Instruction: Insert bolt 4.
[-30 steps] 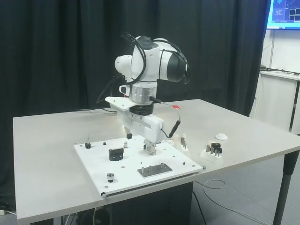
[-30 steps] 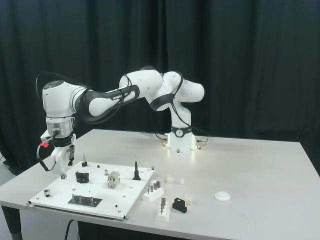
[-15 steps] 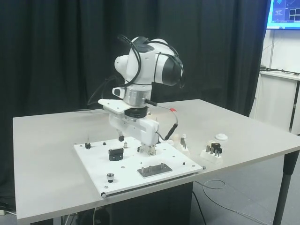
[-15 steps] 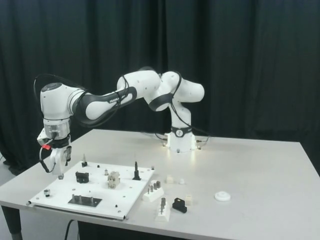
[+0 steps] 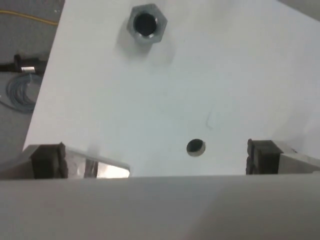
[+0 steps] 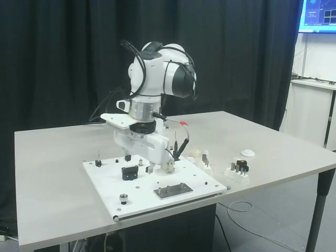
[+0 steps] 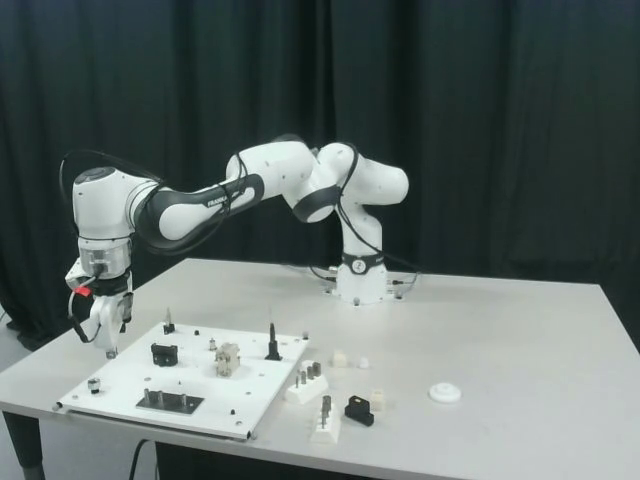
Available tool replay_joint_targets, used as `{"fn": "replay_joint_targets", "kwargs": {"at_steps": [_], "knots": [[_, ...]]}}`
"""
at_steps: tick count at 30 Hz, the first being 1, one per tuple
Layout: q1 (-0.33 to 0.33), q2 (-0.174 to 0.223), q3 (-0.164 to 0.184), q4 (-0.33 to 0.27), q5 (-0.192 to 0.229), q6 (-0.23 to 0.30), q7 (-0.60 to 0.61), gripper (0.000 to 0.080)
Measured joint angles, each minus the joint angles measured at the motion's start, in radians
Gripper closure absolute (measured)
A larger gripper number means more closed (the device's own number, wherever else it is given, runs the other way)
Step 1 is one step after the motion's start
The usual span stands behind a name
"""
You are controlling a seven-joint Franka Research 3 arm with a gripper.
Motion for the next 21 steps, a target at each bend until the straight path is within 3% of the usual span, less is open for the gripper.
{"fn": "replay_joint_targets", "kwargs": {"at_steps": [21], "knots": [[-0.033,0.0,0.03,0.0,0.0,0.017,-0.005,0.0003]]}}
